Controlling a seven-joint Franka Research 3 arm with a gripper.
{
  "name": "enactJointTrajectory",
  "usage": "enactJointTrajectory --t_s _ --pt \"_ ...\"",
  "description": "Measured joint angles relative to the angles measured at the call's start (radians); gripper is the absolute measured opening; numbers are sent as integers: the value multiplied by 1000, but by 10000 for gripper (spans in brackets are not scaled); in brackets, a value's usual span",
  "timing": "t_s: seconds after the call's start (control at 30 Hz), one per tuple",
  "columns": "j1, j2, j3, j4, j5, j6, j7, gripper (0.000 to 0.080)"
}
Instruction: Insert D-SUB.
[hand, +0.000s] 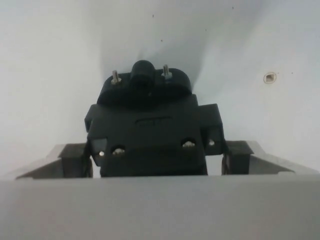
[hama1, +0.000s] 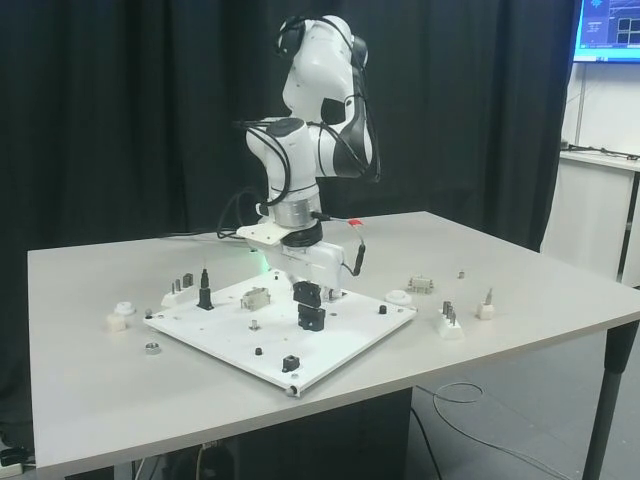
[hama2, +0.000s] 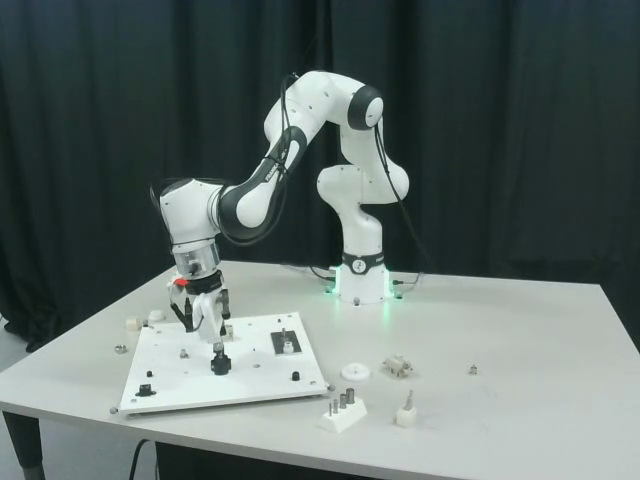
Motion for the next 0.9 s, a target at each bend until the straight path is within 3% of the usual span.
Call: enactJointTrajectory --t_s 0.9 --pt "4 0 3 0 17 0 0 570"
